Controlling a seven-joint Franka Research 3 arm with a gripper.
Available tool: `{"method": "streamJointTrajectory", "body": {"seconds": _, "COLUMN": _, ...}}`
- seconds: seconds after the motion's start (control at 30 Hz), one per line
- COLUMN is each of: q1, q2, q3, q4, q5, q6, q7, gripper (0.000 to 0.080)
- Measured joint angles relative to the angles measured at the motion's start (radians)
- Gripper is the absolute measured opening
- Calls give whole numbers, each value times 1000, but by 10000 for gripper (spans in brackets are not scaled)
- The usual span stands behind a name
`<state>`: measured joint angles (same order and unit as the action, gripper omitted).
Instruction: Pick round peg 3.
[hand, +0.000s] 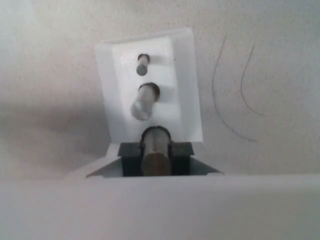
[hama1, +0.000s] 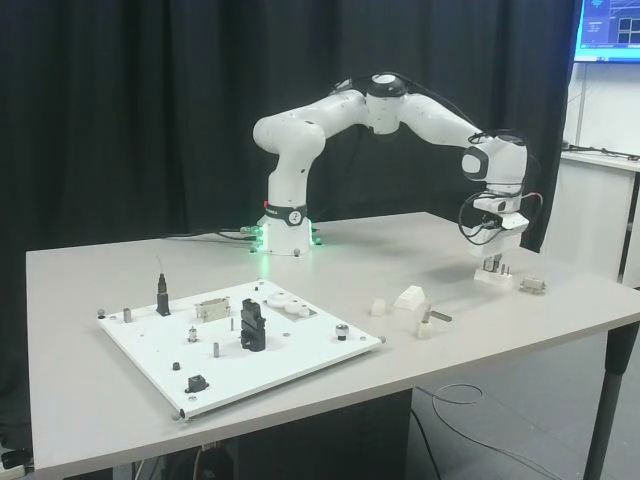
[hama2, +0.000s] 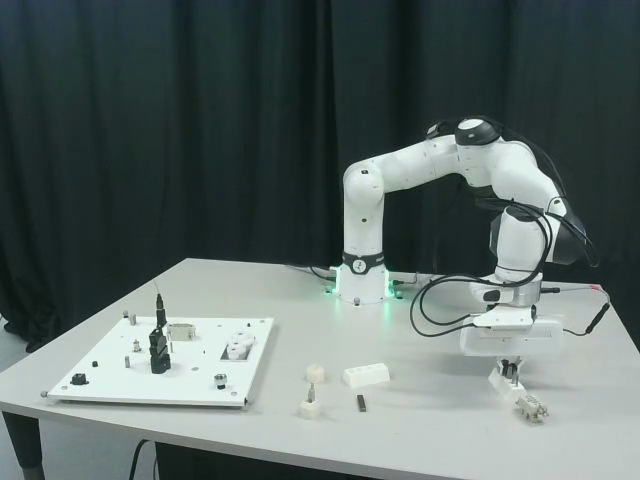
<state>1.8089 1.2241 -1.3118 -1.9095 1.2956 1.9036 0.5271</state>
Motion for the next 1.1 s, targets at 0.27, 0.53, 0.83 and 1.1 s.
{"method": "streamJointTrajectory", "body": {"seconds": 0.27, "q1": -5, "q2": -5, "q3": -5, "q4": 0, "q5": 0, "q6": 1, "q7": 0, "gripper": 114}}
{"method": "streamJointTrajectory", "body": {"seconds": 0.53, "q1": -8, "q2": -15, "q3": -13, "q4": 0, "q5": 0, "q6": -4, "q7": 0, "gripper": 114}}
{"method": "streamJointTrajectory", "body": {"seconds": 0.83, "q1": -7, "q2": -27, "q3": -32, "q4": 0, "q5": -2, "q6": -28, "q7": 0, "gripper": 114}}
{"method": "streamJointTrajectory", "body": {"seconds": 1.1, "q1": -6, "q2": -40, "q3": -57, "q4": 0, "q5": -7, "q6": -68, "q7": 0, "gripper": 114}}
